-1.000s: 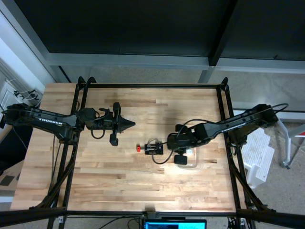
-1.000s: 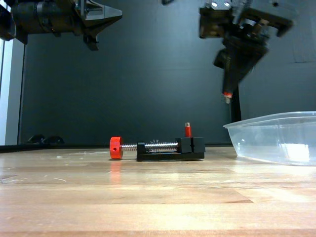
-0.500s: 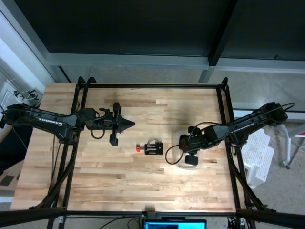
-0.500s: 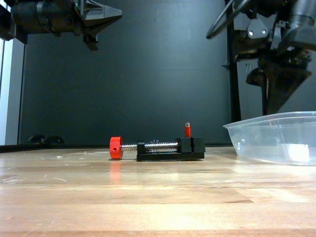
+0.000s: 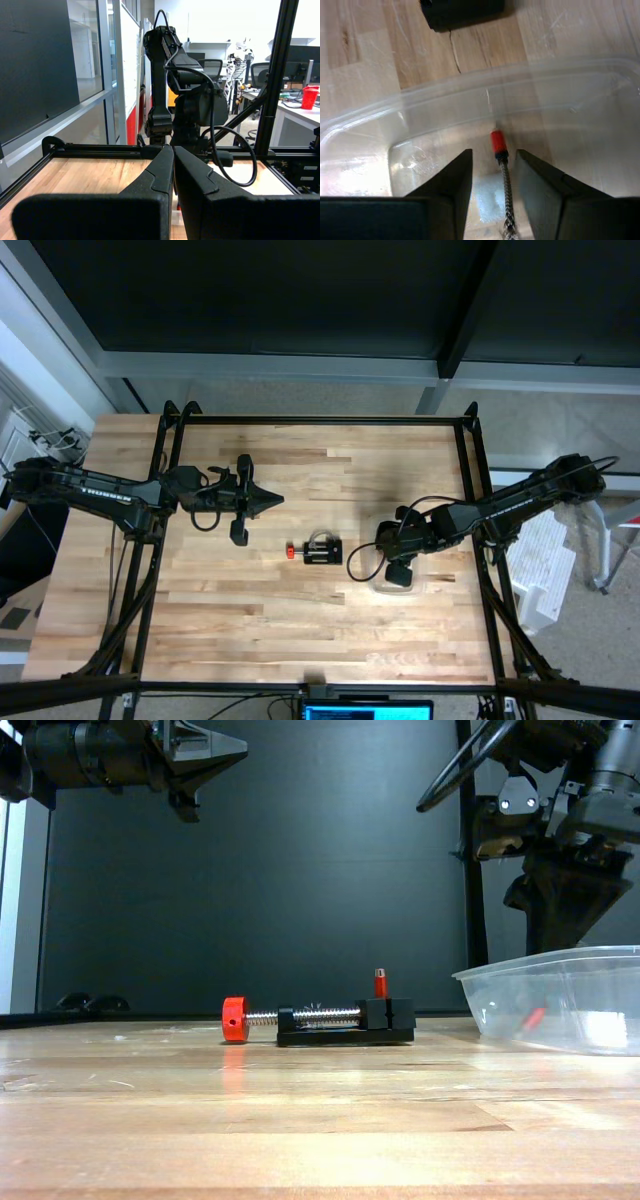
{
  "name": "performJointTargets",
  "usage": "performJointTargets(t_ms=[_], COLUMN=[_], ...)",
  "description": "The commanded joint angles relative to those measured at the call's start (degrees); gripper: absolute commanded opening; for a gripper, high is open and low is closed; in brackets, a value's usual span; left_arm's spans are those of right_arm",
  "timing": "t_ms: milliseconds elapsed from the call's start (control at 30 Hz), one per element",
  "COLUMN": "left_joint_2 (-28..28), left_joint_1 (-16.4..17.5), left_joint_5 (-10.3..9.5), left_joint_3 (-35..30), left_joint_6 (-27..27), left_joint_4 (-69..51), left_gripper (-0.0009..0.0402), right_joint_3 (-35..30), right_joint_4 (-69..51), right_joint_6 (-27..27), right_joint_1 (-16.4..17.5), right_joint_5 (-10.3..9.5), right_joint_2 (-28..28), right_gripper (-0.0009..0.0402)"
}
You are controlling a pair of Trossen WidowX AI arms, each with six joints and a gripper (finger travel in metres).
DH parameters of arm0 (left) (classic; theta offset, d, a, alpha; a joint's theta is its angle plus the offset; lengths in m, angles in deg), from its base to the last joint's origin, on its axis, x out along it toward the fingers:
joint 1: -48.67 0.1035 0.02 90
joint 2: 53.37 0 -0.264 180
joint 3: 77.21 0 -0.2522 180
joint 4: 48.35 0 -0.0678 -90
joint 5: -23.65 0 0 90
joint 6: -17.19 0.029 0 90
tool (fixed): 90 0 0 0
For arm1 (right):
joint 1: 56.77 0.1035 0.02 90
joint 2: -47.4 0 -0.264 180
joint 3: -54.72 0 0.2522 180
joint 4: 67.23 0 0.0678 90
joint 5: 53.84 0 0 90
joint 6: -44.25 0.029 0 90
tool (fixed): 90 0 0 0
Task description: Remove the RCA connector from the receptacle and place in the container
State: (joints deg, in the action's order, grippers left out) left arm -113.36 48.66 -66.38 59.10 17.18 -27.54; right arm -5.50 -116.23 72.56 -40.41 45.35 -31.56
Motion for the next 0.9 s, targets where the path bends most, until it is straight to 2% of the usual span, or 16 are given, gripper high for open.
performJointTargets(t_ms=[33,233,367,500,700,900], left_joint_2=[0.0,0.0,0.0,0.0,0.0,0.0], left_joint_1=[0.0,0.0,0.0,0.0,0.0,0.0], left_joint_5=[0.0,0.0,0.0,0.0,0.0,0.0], left_joint_3=[0.0,0.0,0.0,0.0,0.0,0.0], left_joint_6=[0.0,0.0,0.0,0.0,0.0,0.0], left_joint_4=[0.0,0.0,0.0,0.0,0.0,0.0], left_gripper=[0.0,0.0,0.0,0.0,0.0,0.0], right_joint_3=[-0.9,-3.8,-7.9,-13.0,-15.8,-13.9], right_joint_4=[-0.5,-3.7,-5.9,-8.3,-6.2,5.3], right_joint_6=[-0.2,-0.9,-3.9,-8.4,-16.3,-22.3], right_joint_1=[0.0,0.0,-0.5,-2.6,-6.3,-9.5], right_joint_5=[-0.28,-0.26,-0.28,-0.22,-0.28,-0.35], right_joint_2=[0.3,1.9,3.2,4.1,6.1,9.4], right_gripper=[0.015,0.0176,0.0175,0.0163,0.0117,0.0024])
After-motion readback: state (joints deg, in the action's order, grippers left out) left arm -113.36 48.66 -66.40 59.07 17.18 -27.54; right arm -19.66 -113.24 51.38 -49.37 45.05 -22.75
